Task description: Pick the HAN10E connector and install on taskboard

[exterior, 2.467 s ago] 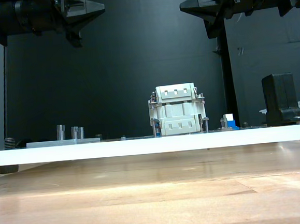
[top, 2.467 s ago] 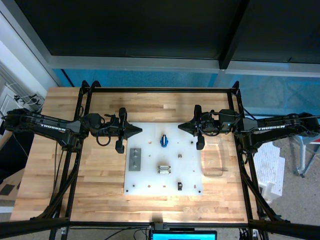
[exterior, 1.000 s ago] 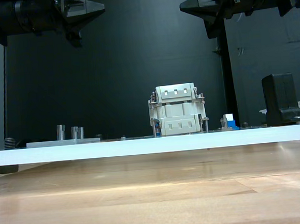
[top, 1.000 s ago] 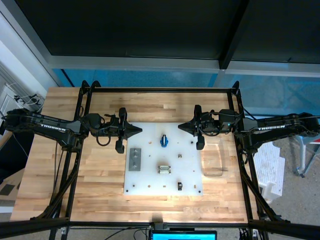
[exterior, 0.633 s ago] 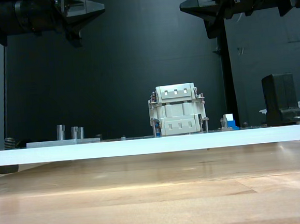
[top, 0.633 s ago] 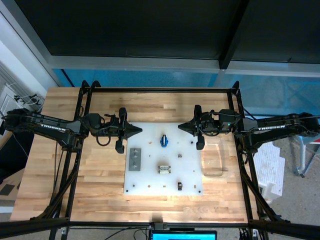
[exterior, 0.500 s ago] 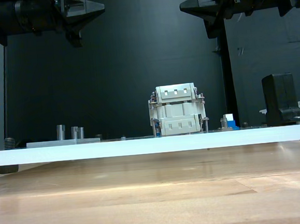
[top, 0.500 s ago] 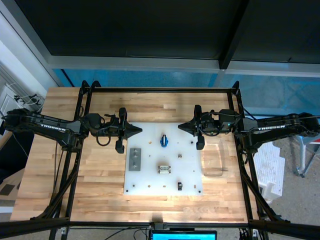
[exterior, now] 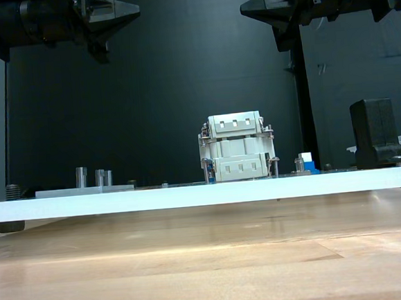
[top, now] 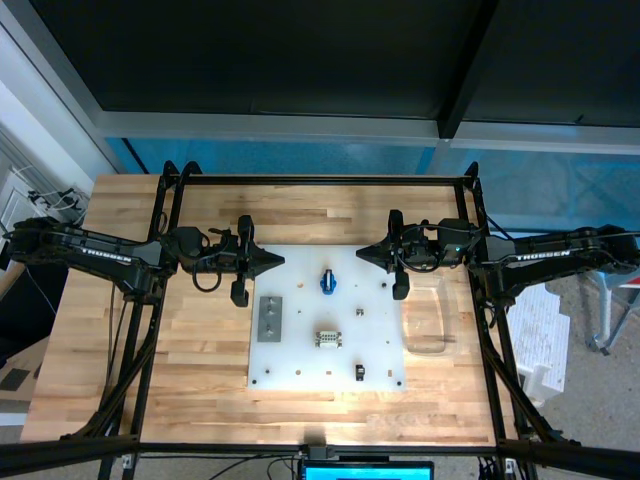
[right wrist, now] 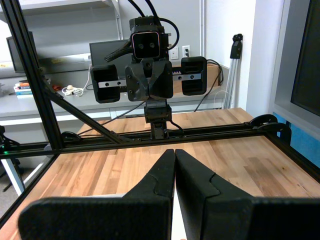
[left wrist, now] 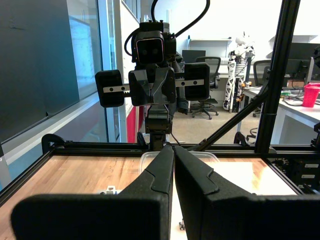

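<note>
The HAN10E connector [top: 327, 340] sits on the taskboard [top: 290, 355], near its middle. Only the low view shows its two stacked beige tiers, and neither wrist view shows it at all. The left gripper [top: 280, 260] and right gripper [top: 360, 252] hang high over the board's far corners, partly cut off in the low view, jaws clenched on nothing.

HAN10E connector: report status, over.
Left tool shut, raised over taskboard, far-left corner. Right tool shut, raised over far-right side. HAN10E connector sits mid-board, ungripped. Nothing in the way.
</note>
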